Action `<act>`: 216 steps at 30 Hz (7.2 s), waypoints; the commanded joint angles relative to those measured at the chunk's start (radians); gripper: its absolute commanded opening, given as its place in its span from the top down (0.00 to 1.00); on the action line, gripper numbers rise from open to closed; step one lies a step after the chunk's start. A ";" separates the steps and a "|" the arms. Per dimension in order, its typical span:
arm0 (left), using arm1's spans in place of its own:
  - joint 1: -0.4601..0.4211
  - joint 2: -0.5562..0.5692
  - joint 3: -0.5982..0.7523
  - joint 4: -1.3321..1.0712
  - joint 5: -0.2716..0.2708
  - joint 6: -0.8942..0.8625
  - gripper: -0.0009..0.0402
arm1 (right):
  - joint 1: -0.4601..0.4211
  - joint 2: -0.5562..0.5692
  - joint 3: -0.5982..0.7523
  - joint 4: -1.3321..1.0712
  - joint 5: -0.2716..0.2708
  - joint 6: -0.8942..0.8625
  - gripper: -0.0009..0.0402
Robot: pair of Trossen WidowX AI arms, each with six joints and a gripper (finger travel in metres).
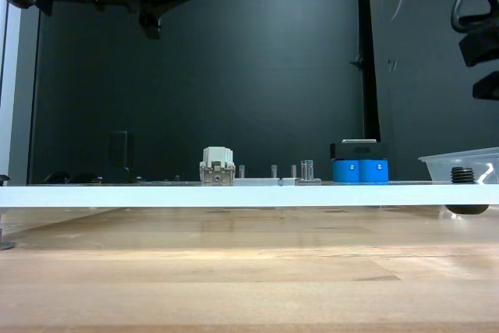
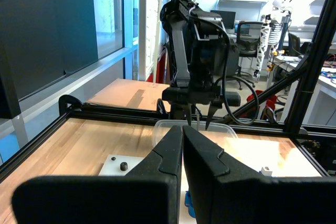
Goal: Pick the RJ45 connector and install on the taskboard
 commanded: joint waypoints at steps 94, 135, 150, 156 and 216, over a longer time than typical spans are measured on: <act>0.000 0.000 0.000 0.000 0.000 0.000 0.98 | 0.174 0.672 0.838 -0.160 -0.035 0.051 0.98; 0.000 0.000 0.000 0.000 0.000 0.000 0.98 | 0.275 0.803 0.726 -0.044 0.018 0.050 0.98; 0.000 0.000 0.000 0.000 0.000 0.000 0.98 | 0.283 0.803 0.725 -0.021 0.021 0.048 0.98; 0.000 0.000 0.000 0.000 0.000 0.000 0.98 | 0.285 0.803 0.723 -0.022 0.021 0.048 0.97; 0.000 0.000 0.000 0.000 0.000 0.000 0.98 | 0.100 0.803 0.715 0.007 0.080 0.186 0.64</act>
